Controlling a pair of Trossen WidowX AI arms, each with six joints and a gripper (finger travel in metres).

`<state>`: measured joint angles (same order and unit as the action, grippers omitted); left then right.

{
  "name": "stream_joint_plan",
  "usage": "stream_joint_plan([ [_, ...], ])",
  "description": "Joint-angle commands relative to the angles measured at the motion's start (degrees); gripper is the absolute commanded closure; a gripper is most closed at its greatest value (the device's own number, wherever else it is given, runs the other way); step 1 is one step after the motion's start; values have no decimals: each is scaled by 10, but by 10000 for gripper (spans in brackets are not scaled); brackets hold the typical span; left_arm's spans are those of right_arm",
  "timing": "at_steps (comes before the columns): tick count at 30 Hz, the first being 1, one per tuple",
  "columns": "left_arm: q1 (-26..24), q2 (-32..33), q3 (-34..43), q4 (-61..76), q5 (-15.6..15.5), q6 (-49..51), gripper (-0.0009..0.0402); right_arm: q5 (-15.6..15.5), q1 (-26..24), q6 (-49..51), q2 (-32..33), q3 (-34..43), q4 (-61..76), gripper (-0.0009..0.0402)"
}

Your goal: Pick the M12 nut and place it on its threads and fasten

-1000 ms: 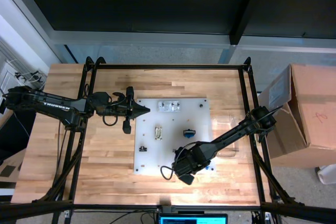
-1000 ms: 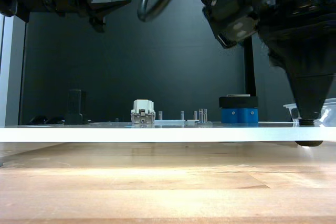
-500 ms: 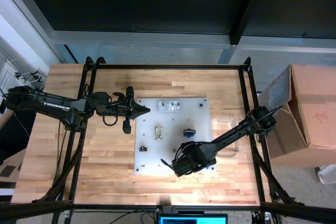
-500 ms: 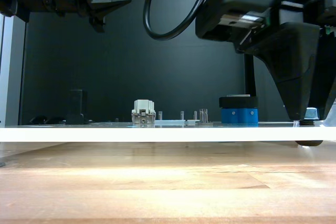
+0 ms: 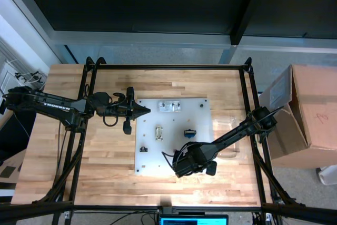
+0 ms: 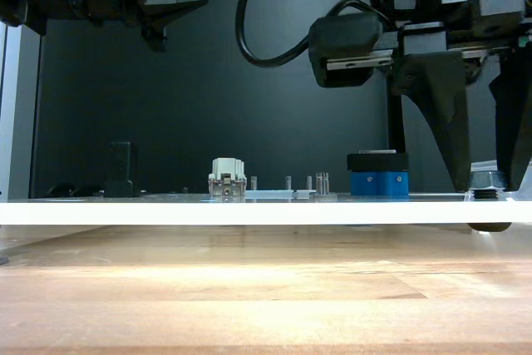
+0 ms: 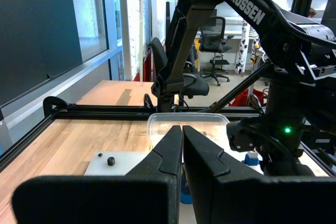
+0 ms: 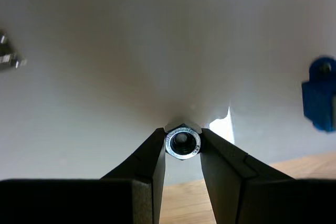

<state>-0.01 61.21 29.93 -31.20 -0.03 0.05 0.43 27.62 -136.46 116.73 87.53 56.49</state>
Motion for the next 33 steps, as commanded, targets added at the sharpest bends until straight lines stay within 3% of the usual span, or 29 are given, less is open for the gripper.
stream_joint_plan([
  [1,0,0,0,0,0,0,393,0,0,-70,0,0,-3,373],
  [16,0,0,0,0,0,0,393,0,3,-393,0,0,-8,373],
  [22,0,0,0,0,0,0,393,0,5,-441,0,0,-12,373],
  [33,0,0,0,0,0,0,393,0,7,-435,0,0,-18,373],
])
